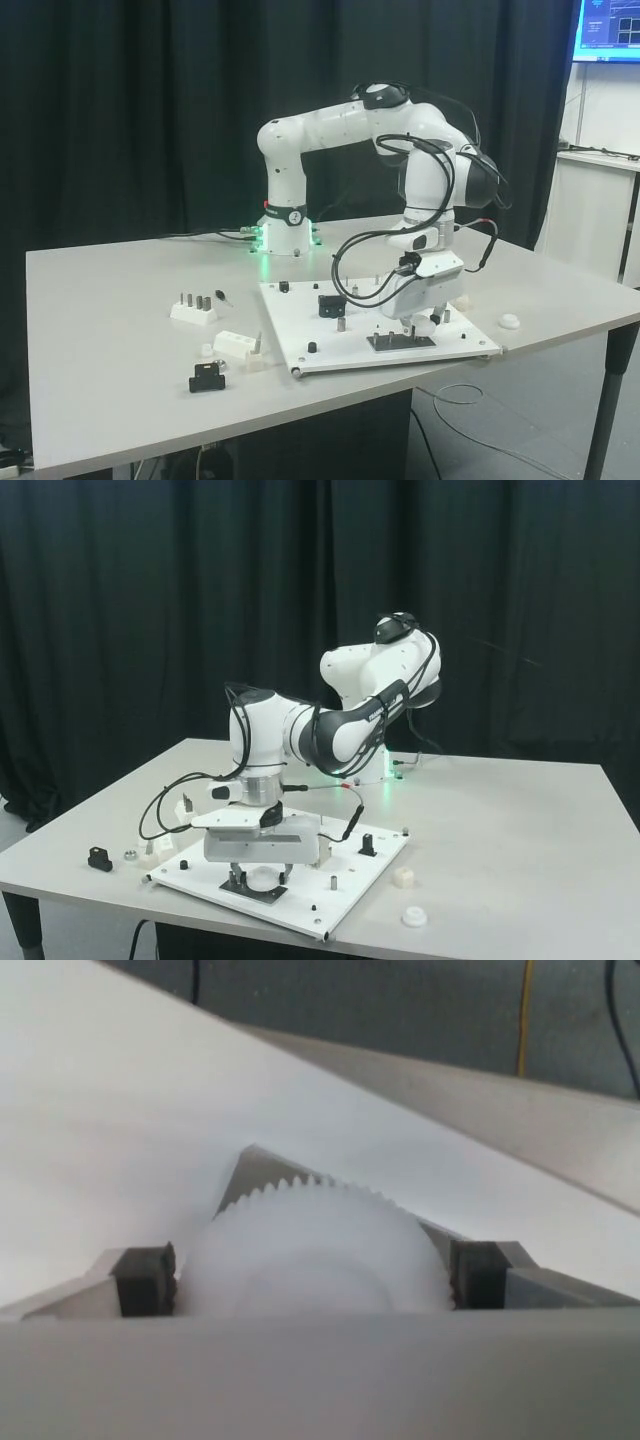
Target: Insert large gear.
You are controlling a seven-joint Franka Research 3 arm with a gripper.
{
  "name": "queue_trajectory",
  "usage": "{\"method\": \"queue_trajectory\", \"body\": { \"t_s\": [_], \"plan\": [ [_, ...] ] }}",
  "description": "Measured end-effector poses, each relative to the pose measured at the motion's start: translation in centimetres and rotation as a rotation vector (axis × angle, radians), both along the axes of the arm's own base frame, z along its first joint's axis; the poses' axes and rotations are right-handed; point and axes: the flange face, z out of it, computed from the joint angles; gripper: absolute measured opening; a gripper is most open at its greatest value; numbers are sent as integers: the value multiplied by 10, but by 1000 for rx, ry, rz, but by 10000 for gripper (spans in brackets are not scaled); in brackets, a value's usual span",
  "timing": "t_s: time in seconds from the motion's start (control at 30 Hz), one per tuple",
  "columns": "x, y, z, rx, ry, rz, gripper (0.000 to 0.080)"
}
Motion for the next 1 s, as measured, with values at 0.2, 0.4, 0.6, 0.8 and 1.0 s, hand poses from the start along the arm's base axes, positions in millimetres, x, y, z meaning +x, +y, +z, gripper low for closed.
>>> {"method": "queue_trajectory", "body": {
  "t_s": [0.2,0.4,0.6,0.8,1.0],
  "plan": [
    [-2,0,-2,9,13,-4,597],
    [-4,-1,-5,14,22,-10,597],
    [-6,-2,-8,24,24,-17,597],
    [-7,-2,-8,29,22,-19,597],
    [-6,1,-8,30,21,-15,597]
  ]
}}
